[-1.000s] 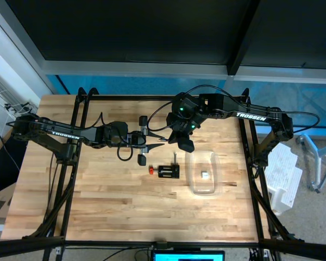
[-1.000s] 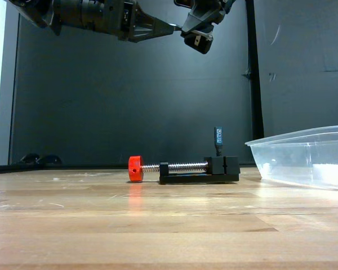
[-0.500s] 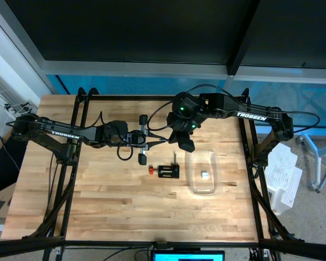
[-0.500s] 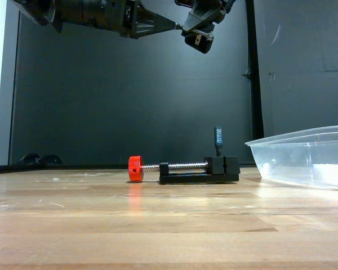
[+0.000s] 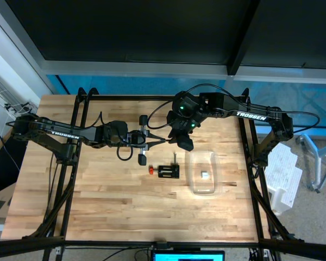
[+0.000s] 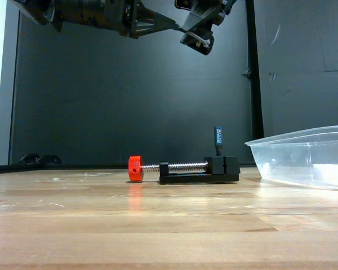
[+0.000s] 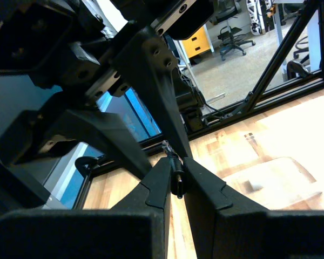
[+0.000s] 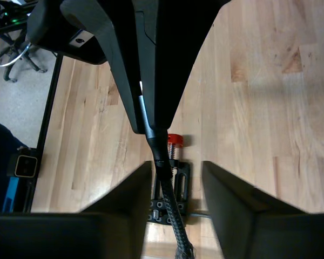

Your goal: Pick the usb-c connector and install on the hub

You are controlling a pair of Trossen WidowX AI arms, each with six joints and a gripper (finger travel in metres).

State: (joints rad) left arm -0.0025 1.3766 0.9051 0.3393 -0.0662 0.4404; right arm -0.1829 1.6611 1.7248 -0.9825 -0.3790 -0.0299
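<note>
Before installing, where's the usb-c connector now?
Low view: high above the hub, the usb-c connector is pinched in the left end effector, facing the open right end effector.

My table (image 5: pixel 98 185) is evenly lit from overhead, shadows soft. High above it the left gripper (image 6: pixel 177 26) and right gripper (image 6: pixel 196 44) meet as dark shapes against a dim wall (image 6: pixel 101 101). In the wrist views near fingers (image 8: pixel 113 216) blur; the usb-c connector (image 7: pixel 176 182) is sharp.
</note>
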